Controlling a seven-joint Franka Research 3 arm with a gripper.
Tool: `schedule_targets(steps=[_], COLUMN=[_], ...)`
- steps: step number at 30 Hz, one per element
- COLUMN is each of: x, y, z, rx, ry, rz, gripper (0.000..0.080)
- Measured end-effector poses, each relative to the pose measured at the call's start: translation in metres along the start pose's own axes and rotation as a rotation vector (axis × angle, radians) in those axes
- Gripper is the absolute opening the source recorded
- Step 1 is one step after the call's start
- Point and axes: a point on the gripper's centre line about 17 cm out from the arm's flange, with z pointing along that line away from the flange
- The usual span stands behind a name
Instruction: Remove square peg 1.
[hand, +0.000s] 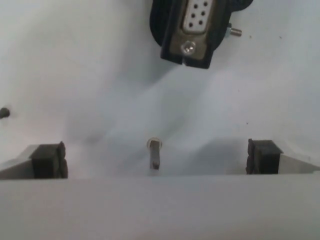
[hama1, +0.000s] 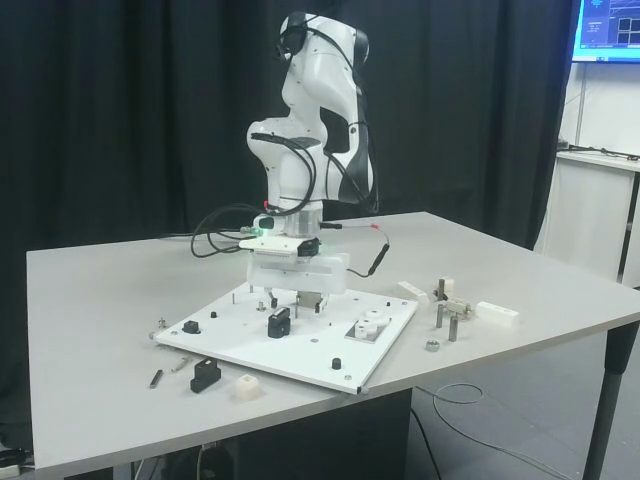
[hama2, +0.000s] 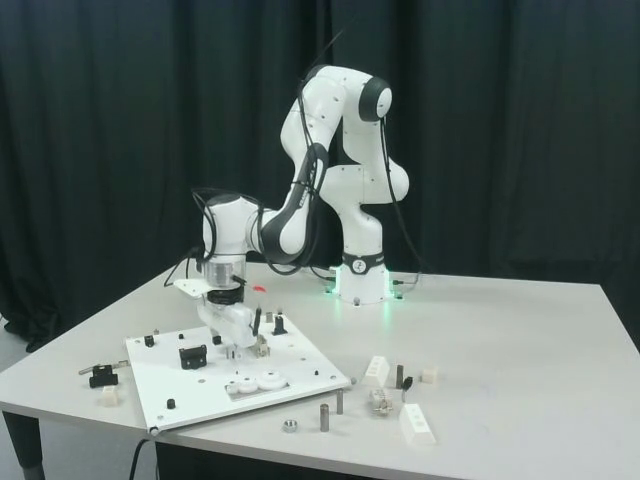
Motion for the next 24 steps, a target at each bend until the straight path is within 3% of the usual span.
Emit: schedule_targets(steps=[20,21,24], x=[0.0032,0.0037,0.0048], y=[0.0024,0.0030,0.0051], z=[0.0070,0.0072,0.0078], rx=[-0.012,-0.013,-0.014], ry=[0.003,0.003,0.003], rz=[-0.040,-0.044,-0.044], gripper=[0.0800,0.0690,0.0690])
